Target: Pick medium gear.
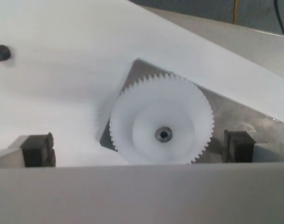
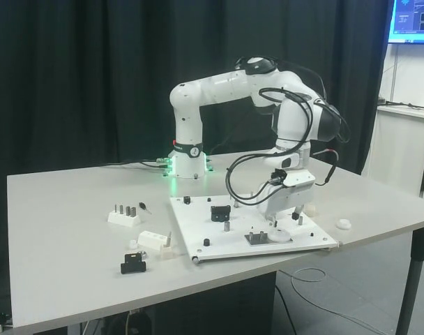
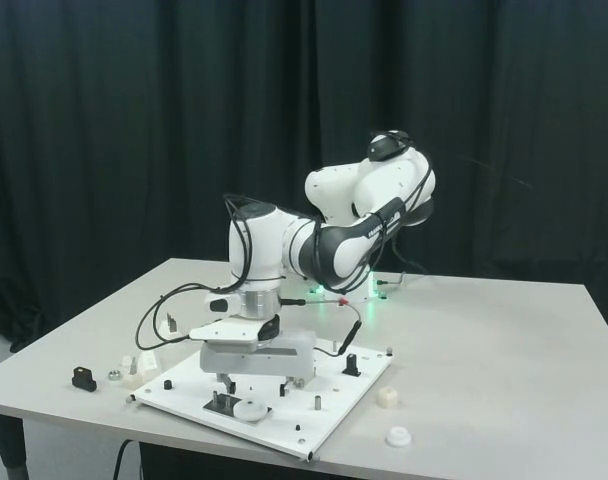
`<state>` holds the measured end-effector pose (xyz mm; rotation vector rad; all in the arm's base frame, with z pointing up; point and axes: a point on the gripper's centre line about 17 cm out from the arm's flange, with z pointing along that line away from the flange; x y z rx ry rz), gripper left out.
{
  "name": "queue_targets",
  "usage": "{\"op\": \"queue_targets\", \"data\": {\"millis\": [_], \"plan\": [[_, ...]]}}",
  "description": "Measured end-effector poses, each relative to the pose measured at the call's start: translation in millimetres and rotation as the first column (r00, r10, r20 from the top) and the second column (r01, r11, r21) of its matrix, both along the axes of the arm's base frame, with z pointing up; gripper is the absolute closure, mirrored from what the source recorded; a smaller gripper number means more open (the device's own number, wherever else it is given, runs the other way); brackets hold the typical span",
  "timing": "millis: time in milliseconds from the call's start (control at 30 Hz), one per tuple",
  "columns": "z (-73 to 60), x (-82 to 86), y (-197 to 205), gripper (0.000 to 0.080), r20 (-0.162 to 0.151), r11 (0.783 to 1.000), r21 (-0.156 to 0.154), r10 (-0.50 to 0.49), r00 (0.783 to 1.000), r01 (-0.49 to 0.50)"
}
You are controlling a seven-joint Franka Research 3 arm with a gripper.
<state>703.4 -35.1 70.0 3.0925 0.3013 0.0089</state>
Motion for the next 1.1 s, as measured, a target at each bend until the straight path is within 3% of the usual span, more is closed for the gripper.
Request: {"op": "queue_targets", "data": {"millis": [867, 1100], "plan": [[0.5, -1.5, 1, 0.0003, -0.004, 1.0, -0.007, -0.015, 1.0, 0.015], [2.8, 2.9, 19, 0.0003, 0.01, 0.999, 0.01, -0.032, 0.999, 0.032]]}}
